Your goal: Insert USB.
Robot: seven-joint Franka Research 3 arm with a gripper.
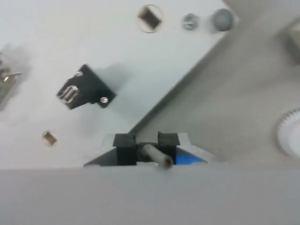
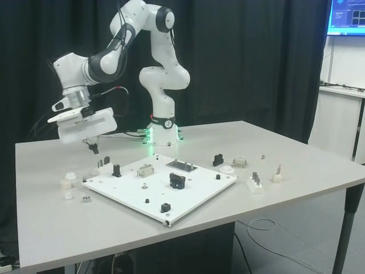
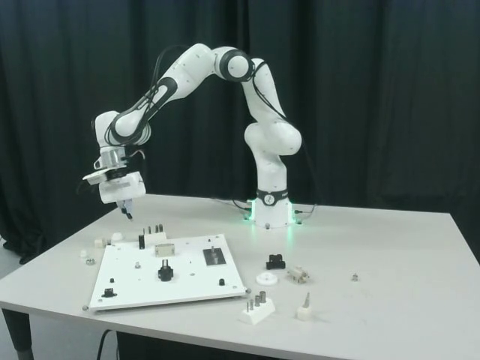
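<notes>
The USB plug (image 1: 157,156), a short grey stub with a darker tip, sits pinched between the two black fingertip pads of the gripper (image 1: 147,149), whose fingers are pressed in against it from both sides. In the room views the gripper (image 2: 93,147) hangs in the air above the near-left corner region of the white board (image 2: 194,194), clear of the surface, with the plug pointing down. Below it in the wrist view lies a black USB socket block (image 1: 84,87) held by two screws, its metal-rimmed opening facing sideways (the plug is well apart from it, not lined up over it). The same board carries a rectangular cut-out (image 1: 150,18), a small screw head (image 1: 190,21) and a grey round stud (image 1: 222,18). Past the board's edge is the grey table (image 2: 274,142), where a white gear (image 1: 290,132) lies just beside the board. The white arm (image 3: 187,75) reaches from its base (image 3: 271,210) at the back of the table.
</notes>
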